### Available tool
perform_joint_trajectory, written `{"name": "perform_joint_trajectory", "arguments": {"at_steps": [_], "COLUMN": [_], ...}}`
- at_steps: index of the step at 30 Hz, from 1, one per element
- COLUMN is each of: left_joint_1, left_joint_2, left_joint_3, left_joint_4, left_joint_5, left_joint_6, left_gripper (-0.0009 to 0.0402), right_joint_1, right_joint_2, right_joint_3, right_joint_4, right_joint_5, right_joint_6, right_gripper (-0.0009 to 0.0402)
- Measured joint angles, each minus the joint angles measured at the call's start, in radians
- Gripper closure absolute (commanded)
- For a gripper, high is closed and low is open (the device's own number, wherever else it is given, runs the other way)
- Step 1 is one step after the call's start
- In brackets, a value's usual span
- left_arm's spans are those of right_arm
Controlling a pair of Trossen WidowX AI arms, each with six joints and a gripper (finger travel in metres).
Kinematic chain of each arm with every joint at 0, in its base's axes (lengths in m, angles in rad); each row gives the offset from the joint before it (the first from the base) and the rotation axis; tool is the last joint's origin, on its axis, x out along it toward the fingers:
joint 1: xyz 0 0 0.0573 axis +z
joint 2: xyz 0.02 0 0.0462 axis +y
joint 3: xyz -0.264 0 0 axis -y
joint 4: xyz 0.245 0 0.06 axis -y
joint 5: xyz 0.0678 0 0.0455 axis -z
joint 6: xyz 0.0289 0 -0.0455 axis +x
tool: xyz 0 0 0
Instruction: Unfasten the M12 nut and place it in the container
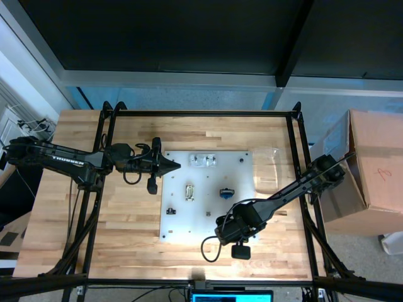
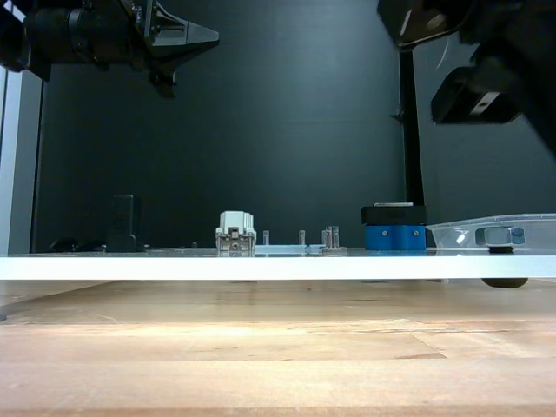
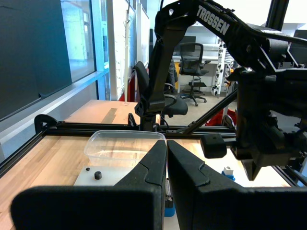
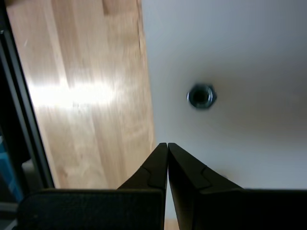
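The small silver nut (image 4: 201, 96) sits on its stud on the white board (image 4: 249, 52), with a dark centre showing from above. In the low view the nut (image 2: 501, 235) stands on the black stud in front of the clear container (image 2: 469, 231). My right gripper (image 4: 167, 144) hangs above the board's near right part, shut on nothing, its tips short of the nut and apart from it. In the high view the right gripper (image 1: 220, 239) and arm hide the nut, and the container (image 1: 267, 165) shows no nut inside. My left gripper (image 1: 175, 165) hovers shut over the board's far left edge.
On the board (image 1: 189, 220) stand a white connector block (image 2: 235, 235), a blue and black part (image 2: 393, 228) and small silver posts (image 2: 330, 236). A black frame (image 1: 201, 114) rings the table. A cardboard box (image 1: 371, 170) sits off to the right.
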Motion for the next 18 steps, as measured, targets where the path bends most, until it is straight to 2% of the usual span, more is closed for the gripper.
{"name": "perform_joint_trajectory", "arguments": {"at_steps": [11, 15, 18], "left_joint_1": [0.0, 0.0, 0.0], "left_joint_2": [0.0, 0.0, 0.0], "left_joint_3": [0.0, 0.0, 0.0], "left_joint_4": [0.0, 0.0, 0.0], "left_joint_5": [0.0, 0.0, 0.0], "left_joint_6": [0.0, 0.0, 0.0], "left_gripper": [0.0393, 0.0393, 0.0393], "right_joint_1": [0.0, -0.001, -0.002], "right_joint_2": [0.08, 0.082, 0.082], "right_joint_3": [-0.003, -0.003, -0.004], "right_joint_4": [0.076, 0.077, 0.06], "right_joint_5": [0.015, 0.057, 0.069], "right_joint_6": [-0.011, -0.011, -0.011], "right_gripper": [0.0393, 0.0394, 0.0393]}}
